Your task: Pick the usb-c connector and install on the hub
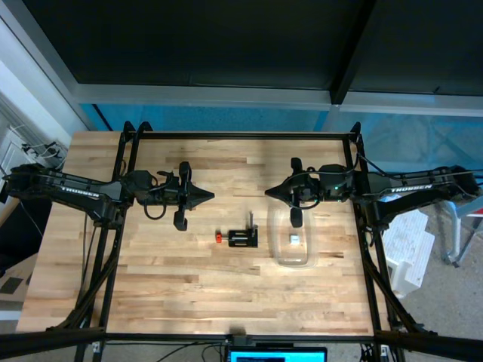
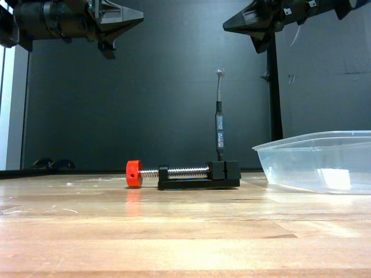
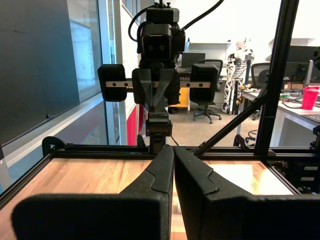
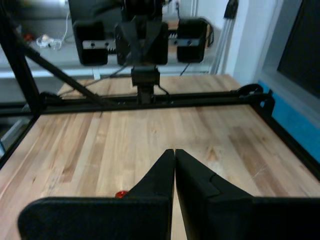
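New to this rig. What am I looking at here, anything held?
Two robot arms face each other over a wooden table. One picture looks down from above, one looks level along the tabletop, and two come from cameras on the arms. The left gripper and right gripper hover high, both shut and empty. On the table lies a small black clamp with a red knob, gripping a thin cabled part upright, beside a clear tub holding a small white piece. Which is the usb-c connector, I cannot tell.
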